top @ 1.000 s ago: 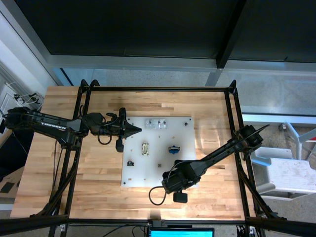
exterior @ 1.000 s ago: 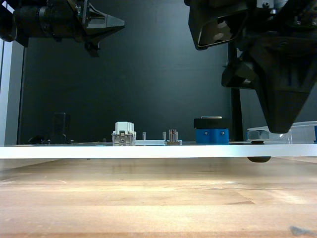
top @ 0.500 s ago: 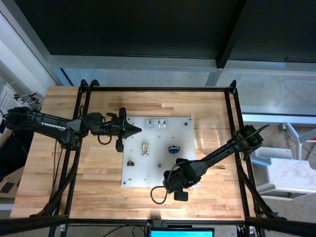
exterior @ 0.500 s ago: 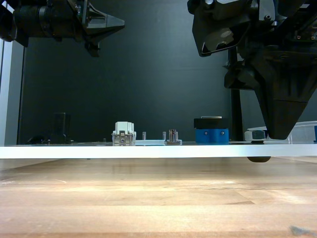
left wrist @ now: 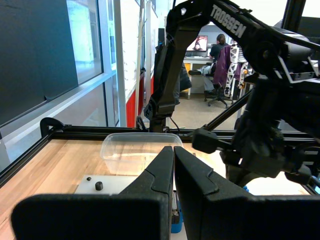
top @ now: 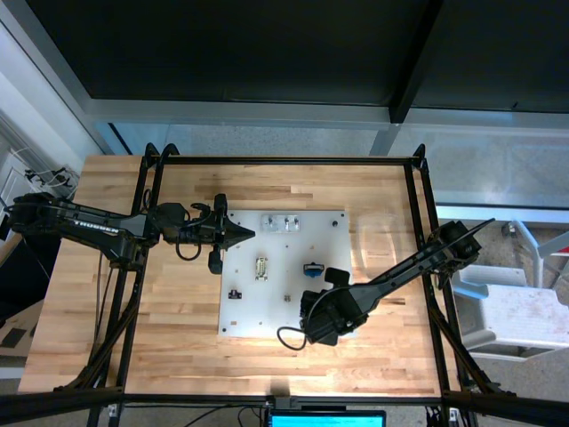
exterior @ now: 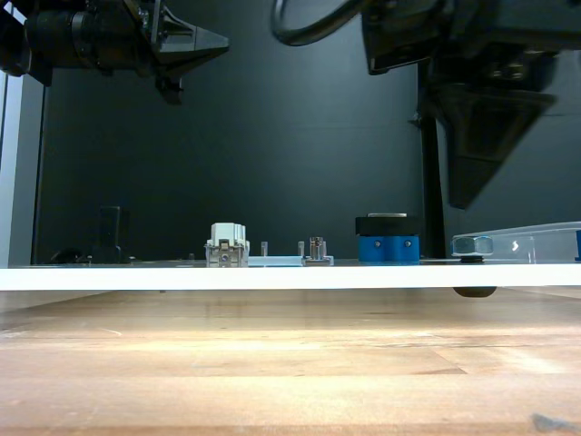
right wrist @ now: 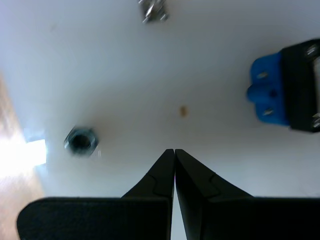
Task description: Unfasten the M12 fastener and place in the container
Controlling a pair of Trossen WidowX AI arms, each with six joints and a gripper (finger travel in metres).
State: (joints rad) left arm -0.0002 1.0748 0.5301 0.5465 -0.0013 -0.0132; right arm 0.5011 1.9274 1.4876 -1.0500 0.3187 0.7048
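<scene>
My right hand [right wrist: 174, 150], tips together and empty, hangs near the M12 nut [right wrist: 80, 140] on its stud. I should spread them and centre over it before gripping. My left hand [left wrist: 173, 148], also together, hovers at the board's far left.

Robotics lab. Black frame rig [top: 284, 161] on a wood bench [top: 178, 294], Trossen-branded arm [left wrist: 235, 30]; beyond the left gripper [left wrist: 173, 148]: glass partitions [left wrist: 87, 40], monitor [left wrist: 202, 43], person [left wrist: 220, 49] seated further back.

Your nut [right wrist: 80, 140] looks silvery metal, the board [right wrist: 125, 75] smooth white, the container [left wrist: 140, 145] clear plastic, the left gripper [left wrist: 173, 148] and right gripper [right wrist: 174, 150] matt black.
</scene>
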